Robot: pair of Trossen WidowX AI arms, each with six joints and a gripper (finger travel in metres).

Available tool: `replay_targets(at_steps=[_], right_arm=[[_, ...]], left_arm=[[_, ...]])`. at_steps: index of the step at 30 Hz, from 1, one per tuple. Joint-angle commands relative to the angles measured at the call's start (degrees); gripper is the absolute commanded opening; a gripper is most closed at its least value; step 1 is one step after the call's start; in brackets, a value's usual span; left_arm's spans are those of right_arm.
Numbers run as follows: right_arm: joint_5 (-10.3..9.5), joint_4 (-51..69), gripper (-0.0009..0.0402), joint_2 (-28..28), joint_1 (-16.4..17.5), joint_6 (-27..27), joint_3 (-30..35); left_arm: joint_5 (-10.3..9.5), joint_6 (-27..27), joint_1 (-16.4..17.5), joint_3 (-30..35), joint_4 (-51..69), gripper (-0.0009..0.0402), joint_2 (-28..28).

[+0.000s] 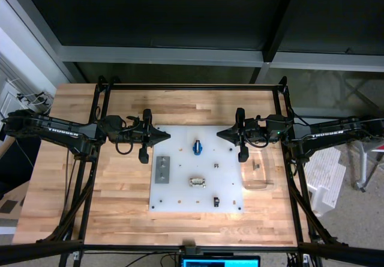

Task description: Pick the 16mm bar and install on taskboard

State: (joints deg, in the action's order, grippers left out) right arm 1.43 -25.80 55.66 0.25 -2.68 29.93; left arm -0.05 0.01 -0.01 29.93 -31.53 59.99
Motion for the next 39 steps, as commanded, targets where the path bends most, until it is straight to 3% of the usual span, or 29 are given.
replay_targets(at_steps=[1,5,14,16,22,39], right_arm=[[0.04,0.4,0.0,-0.3,0.1,-0.1,0.0],[0.04,6.4,0.0,-1.1,0.2,-0.1,1.5],[-0.09,34.3,0.0,-1.2,0.7,-1.5,11.2],[-1.51,41.4,0.0,-1.2,0.7,-2.0,13.2],[-1.64,59.3,0.0,-1.2,1.2,-2.9,17.6],[-1.64,82.4,0.0,-1.2,2.8,-5.7,18.8]], left_arm=[[0.02,0.0,0.0,0.0,0.0,0.0,0.0],[0.02,0.0,0.0,0.0,0.0,0.0,0.0],[0.02,0.0,0.0,0.0,0.0,0.0,0.0],[0.02,0.0,0.0,0.0,0.0,0.0,0.0],[0.02,0.0,0.0,0.0,0.0,0.0,0.0],[0.02,0.0,0.0,0.0,0.0,0.0,0.0]])
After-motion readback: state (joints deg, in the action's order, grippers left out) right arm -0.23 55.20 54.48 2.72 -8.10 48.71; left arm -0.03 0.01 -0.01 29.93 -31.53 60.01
